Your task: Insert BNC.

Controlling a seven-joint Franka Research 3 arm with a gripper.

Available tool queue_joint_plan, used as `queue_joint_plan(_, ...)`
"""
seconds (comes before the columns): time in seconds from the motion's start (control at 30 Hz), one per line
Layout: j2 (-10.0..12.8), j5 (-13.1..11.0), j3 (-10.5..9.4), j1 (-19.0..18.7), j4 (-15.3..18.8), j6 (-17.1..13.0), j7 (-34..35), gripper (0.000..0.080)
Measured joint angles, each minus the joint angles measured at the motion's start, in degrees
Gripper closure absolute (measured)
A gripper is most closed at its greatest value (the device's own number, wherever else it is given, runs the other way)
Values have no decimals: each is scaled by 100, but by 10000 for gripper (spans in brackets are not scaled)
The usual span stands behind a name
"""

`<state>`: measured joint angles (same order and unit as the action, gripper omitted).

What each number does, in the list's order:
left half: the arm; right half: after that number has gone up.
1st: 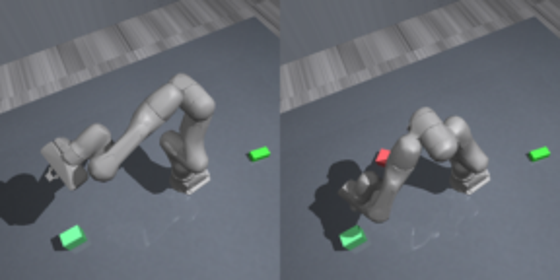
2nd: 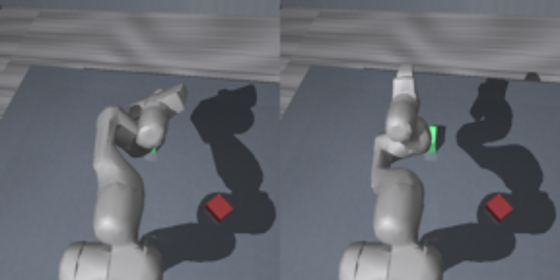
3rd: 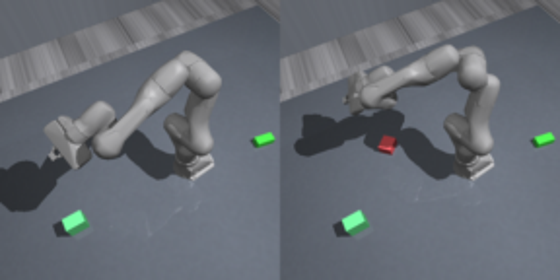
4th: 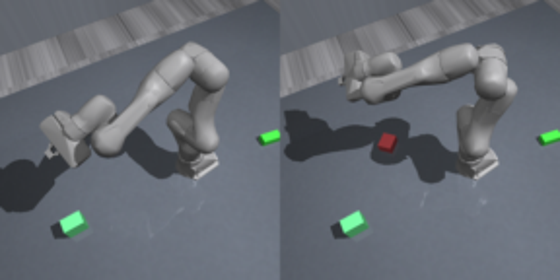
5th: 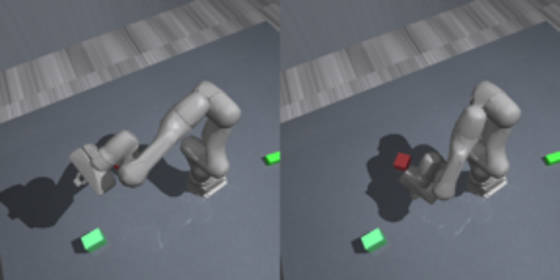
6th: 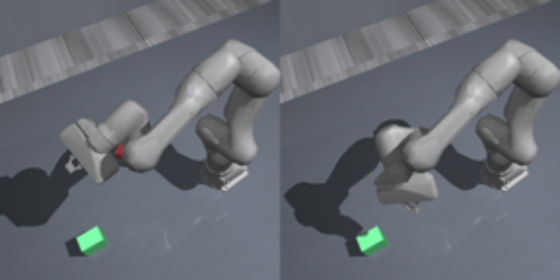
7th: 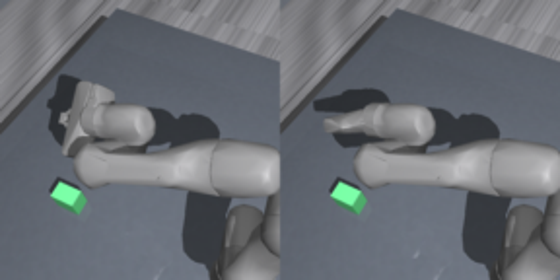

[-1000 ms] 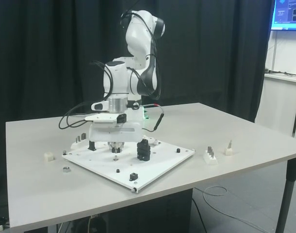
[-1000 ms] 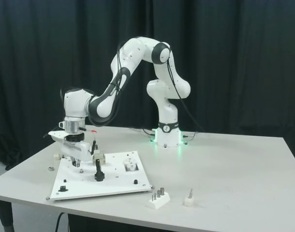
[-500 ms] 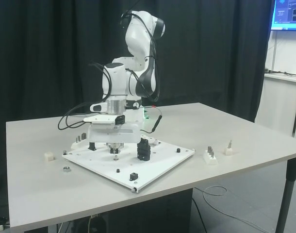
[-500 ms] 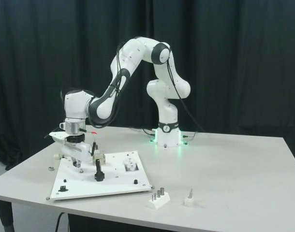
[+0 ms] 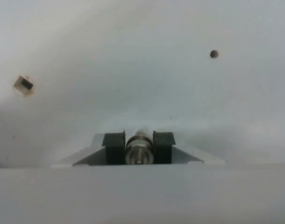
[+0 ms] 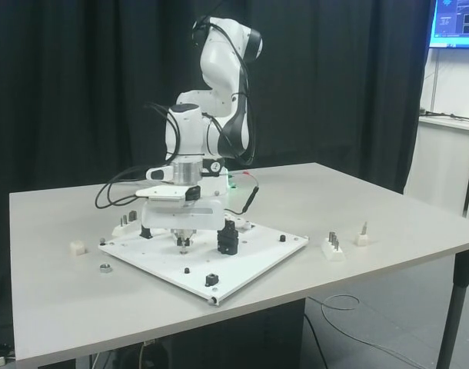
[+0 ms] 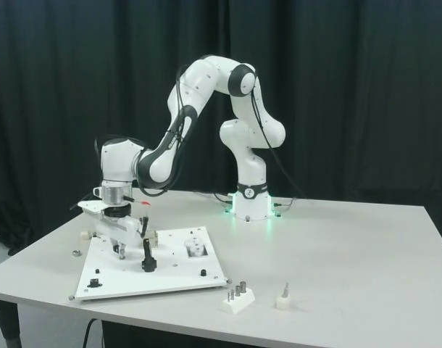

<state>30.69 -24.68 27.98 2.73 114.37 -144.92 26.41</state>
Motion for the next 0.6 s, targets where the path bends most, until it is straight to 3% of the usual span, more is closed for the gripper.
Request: queue_joint_plan(0.6, -50, -174, 2, -56, 268, -315, 0, 681)
